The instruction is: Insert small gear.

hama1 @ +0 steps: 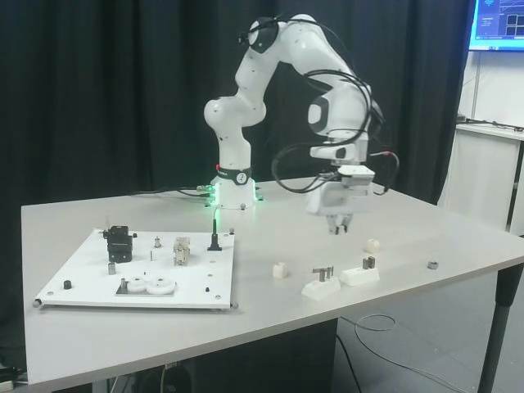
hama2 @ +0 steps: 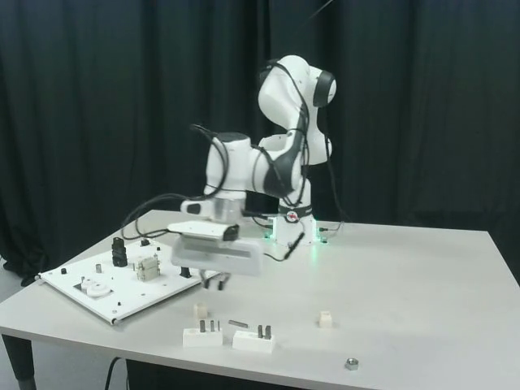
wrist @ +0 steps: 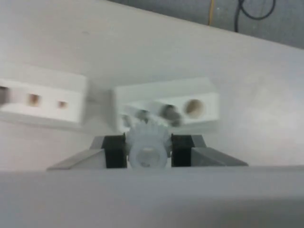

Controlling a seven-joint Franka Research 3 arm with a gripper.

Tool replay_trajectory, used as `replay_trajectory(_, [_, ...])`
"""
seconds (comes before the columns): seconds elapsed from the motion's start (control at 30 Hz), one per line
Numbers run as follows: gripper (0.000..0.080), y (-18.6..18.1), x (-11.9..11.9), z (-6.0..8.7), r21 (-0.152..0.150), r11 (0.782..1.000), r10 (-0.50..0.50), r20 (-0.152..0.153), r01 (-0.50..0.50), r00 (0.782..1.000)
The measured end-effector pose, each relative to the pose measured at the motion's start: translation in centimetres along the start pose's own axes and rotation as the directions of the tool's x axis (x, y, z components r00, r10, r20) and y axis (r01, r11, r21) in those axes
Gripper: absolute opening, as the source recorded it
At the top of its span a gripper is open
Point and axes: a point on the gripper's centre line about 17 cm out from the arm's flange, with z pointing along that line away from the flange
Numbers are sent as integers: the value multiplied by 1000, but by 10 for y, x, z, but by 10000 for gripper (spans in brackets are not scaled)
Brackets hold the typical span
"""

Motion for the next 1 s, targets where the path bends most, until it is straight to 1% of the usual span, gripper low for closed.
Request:
replay_trajectory(0.2, [199,40,-9,-4,-4,999,-34,2,34,999])
replay_trajectory(0.47, [199,96,-25,-7,-18,994,-107,2,107,994])
replay_trajectory(0.7, [199,143,-45,-9,-26,986,-166,11,166,986])
replay_trajectory(1.0, [199,201,-74,-7,-42,977,-210,24,211,977])
